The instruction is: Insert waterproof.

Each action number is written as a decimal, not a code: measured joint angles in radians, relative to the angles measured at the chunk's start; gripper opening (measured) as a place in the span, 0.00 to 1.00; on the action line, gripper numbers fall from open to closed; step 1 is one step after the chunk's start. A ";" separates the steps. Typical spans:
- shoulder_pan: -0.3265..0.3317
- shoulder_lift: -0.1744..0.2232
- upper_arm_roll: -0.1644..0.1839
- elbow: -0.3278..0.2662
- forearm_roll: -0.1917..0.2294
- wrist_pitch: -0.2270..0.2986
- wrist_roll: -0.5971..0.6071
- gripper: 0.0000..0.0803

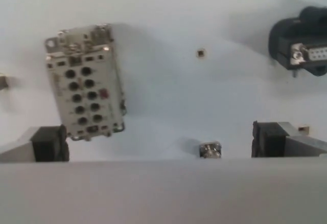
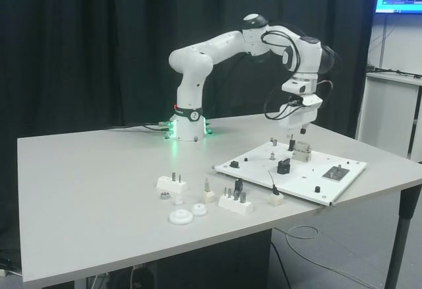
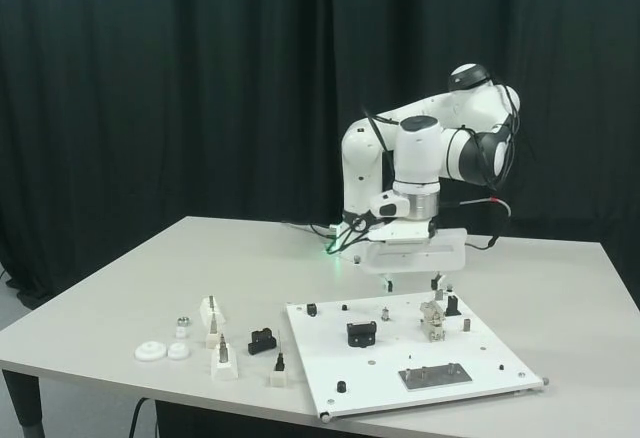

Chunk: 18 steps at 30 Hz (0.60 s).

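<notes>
My gripper (image 1: 158, 142) hangs open above the white board (image 2: 330, 187), with nothing between its black fingertips (image 1: 48, 144). Below it in the wrist view a grey multi-pin socket (image 1: 84, 83) is fixed on the board, offset toward one fingertip. A black round connector with a metal face (image 1: 301, 45) sits at the picture's edge, and a small metal stud (image 1: 210, 150) stands near the other fingertip. In the room views the gripper (image 2: 297, 129) (image 3: 412, 280) hovers over the board's far part, just above the grey socket (image 2: 302, 152) (image 3: 432, 320).
On the board (image 3: 330, 358) stand a black block (image 3: 361, 333) and a grey metal plate (image 3: 434, 374). Beside the board on the table are white holders with upright pins (image 2: 171, 183) (image 2: 236, 203), a loose black part (image 3: 262, 339) and white gears (image 2: 179, 217).
</notes>
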State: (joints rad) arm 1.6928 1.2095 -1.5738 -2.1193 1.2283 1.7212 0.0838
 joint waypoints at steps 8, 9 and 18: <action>-0.019 0.000 0.016 -0.002 0.008 0.002 0.000 1.00; -0.020 0.000 0.018 -0.002 0.011 0.003 0.000 1.00; -0.022 0.000 0.041 -0.002 0.030 0.028 0.004 1.00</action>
State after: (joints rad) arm 1.6711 1.2096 -1.5323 -2.1209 1.2586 1.7490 0.0875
